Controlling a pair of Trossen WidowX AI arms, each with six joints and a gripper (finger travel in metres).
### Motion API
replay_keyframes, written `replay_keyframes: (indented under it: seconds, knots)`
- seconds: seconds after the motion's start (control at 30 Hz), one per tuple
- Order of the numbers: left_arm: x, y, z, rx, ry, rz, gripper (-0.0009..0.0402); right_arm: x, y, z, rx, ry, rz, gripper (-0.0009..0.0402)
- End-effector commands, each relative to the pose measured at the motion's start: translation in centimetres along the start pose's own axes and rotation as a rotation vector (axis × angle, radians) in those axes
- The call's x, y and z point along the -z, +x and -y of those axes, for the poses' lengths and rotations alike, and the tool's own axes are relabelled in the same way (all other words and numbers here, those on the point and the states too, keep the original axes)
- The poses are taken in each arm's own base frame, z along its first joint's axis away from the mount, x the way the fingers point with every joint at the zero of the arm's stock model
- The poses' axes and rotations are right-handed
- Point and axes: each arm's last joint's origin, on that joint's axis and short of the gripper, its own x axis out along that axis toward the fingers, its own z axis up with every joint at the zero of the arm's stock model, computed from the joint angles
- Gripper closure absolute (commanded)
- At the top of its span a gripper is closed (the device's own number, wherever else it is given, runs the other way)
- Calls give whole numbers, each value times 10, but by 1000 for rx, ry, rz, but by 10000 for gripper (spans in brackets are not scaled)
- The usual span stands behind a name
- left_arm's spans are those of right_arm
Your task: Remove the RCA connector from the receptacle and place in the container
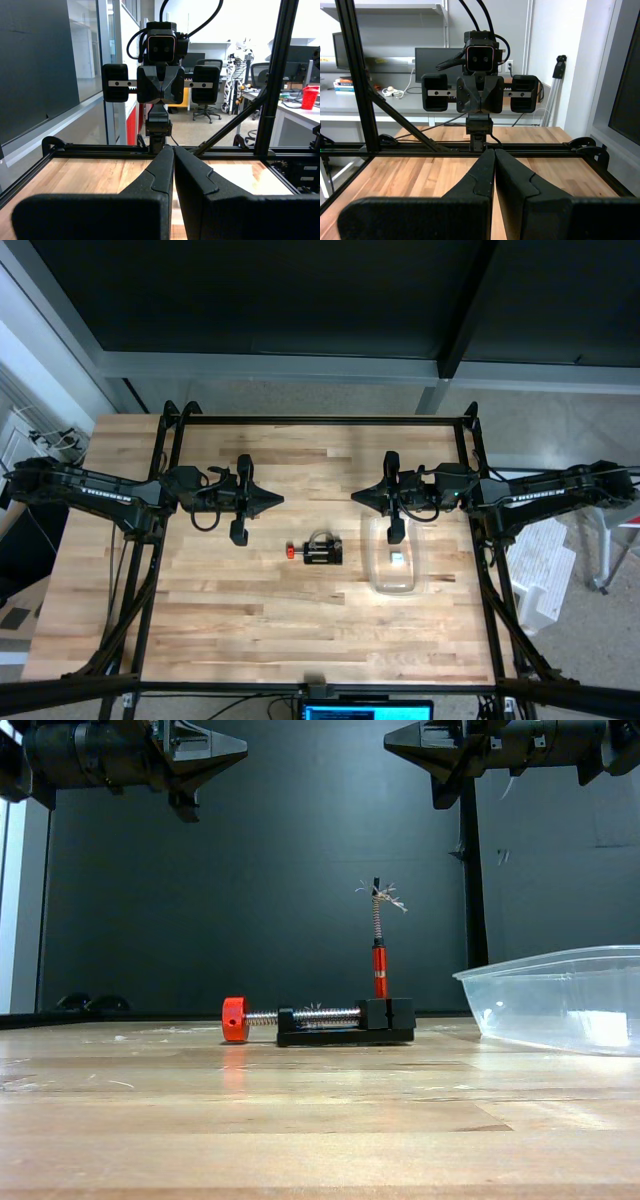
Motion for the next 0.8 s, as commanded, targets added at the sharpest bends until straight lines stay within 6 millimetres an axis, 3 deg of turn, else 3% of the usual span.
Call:
replay_keyframes:
  seconds: [0.03, 0.5, 0.8]
  knots:
    - [0, 0, 0, 0, 0, 0, 393, 0, 0, 0, -1, 1, 1, 393]
    - [0, 0, 0, 0, 0, 0, 393, -1, 1, -1, -35, 50, -16, 393]
    - [0, 0, 0, 0, 0, 0, 393, -6, 9, -5, -27, 64, -426, 393]
